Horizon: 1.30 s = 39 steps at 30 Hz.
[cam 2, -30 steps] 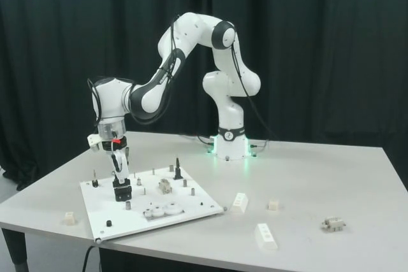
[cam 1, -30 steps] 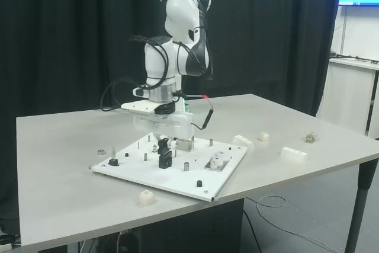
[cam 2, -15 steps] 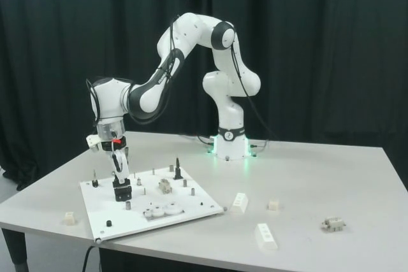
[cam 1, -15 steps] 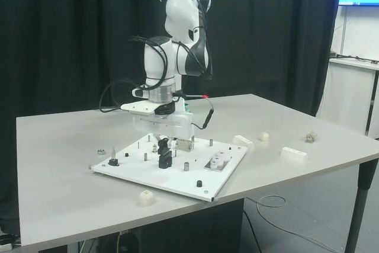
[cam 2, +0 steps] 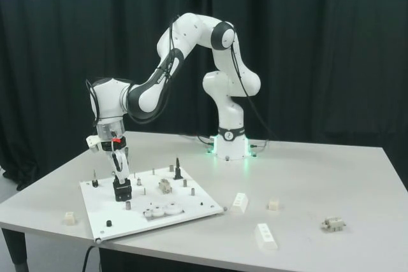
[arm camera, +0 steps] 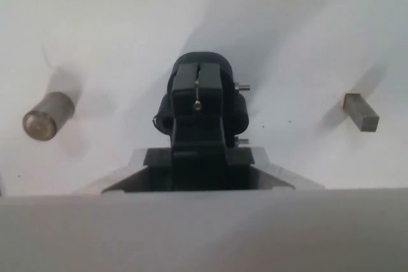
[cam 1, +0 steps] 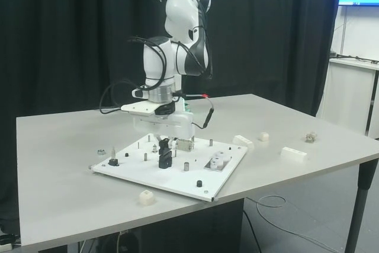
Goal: Insert D-SUB.
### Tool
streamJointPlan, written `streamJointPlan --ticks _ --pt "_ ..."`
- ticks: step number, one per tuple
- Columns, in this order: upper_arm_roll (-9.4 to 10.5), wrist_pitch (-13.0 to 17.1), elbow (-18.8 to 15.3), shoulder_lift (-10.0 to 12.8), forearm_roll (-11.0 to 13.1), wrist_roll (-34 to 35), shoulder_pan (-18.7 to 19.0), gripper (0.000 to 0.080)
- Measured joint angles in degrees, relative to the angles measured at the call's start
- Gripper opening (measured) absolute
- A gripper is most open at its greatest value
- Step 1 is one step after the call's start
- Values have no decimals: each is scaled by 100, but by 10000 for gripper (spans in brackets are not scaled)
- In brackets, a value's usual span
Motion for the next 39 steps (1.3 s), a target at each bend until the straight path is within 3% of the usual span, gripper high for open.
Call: streamJointPlan --ticks 39 --pt "-47 14 17 26 241 26 -29 153"
